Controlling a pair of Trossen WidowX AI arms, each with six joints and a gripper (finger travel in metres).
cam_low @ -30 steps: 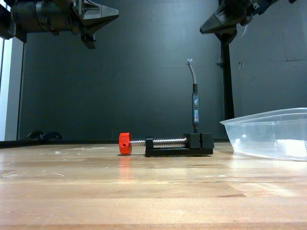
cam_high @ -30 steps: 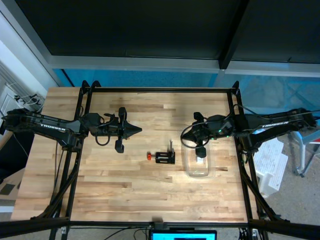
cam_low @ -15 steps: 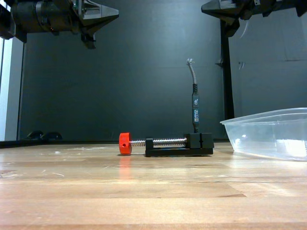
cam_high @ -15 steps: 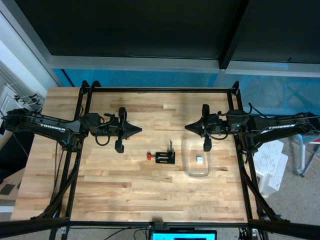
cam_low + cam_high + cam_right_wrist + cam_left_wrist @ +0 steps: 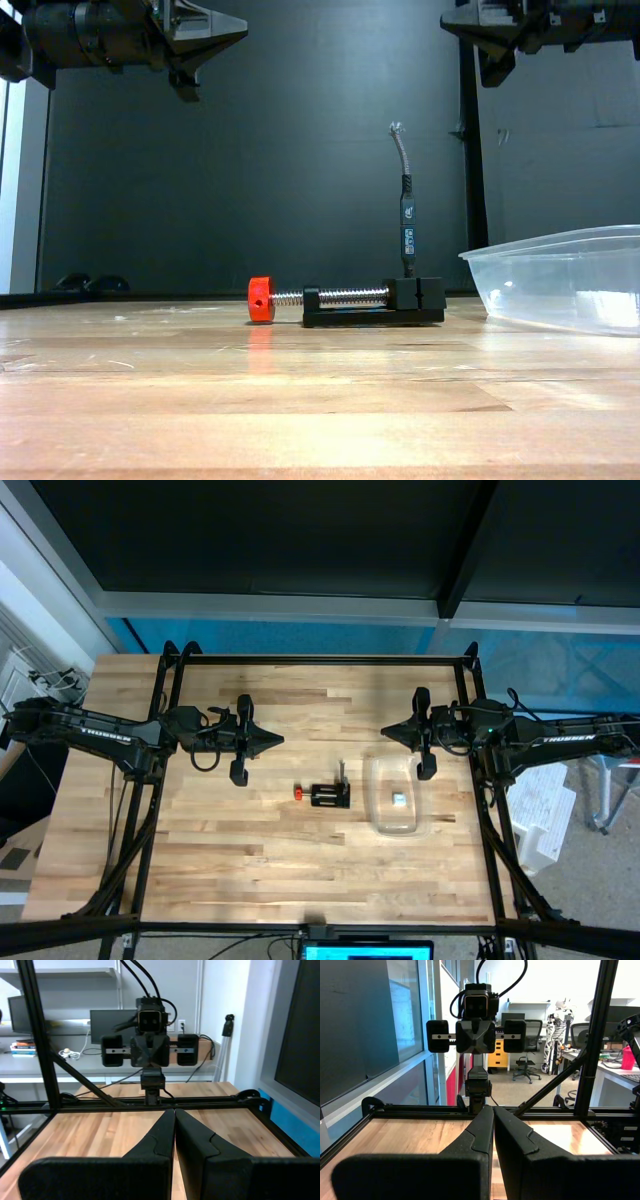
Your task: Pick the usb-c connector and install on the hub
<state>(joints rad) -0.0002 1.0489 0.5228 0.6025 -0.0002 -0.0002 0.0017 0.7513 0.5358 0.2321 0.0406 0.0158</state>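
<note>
High view: the hub (image 5: 330, 796), a black block with a red knob at its 9 o'clock end, sits near the middle of a wooden table (image 5: 200, 860). Just beside it at 3 o'clock is a clear tray (image 5: 378, 825). The connector (image 5: 399, 799), a tiny whitish piece, lies inside it. The left gripper (image 5: 276, 741) hangs at the hub's 10 o'clock. The right gripper (image 5: 388, 731) hangs at the tray's 12 o'clock.

Low view: both grippers are high above the table, touching nothing. A thin grey pin (image 5: 404, 190) rises from the hub. The connector cannot be made out through the tray wall.

Left wrist view: the fingers (image 5: 477, 1135) are pressed together, holding nothing.

Right wrist view: the fingers (image 5: 160, 1135) are likewise together and empty.

Nothing appears done yet; picking, carrying and installing all remain. The tray wall and the upright pin look like the likely obstacles.
</note>
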